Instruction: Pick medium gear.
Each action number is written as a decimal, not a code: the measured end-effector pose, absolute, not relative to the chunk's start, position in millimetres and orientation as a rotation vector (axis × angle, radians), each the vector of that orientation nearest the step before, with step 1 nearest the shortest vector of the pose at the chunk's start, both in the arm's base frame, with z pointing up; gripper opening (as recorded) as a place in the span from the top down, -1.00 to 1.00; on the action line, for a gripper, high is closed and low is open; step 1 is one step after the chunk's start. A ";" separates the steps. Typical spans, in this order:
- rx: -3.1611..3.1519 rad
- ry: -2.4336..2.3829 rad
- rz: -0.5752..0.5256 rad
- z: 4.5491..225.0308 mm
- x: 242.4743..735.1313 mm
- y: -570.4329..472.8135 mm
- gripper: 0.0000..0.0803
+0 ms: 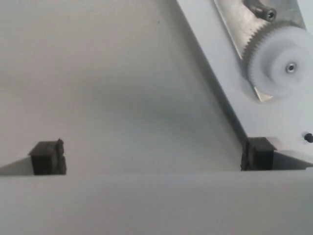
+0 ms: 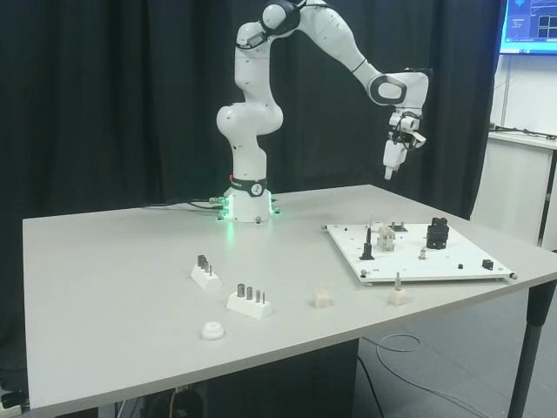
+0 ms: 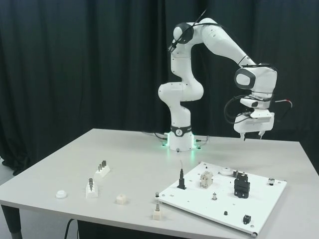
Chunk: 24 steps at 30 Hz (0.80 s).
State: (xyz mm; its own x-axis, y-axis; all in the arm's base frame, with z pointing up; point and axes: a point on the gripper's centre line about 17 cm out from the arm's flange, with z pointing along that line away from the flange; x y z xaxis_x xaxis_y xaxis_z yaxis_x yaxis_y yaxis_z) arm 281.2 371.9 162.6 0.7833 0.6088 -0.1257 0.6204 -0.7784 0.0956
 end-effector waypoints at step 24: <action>2.830 0.951 -0.127 150.6 300.7 351.2 -0.99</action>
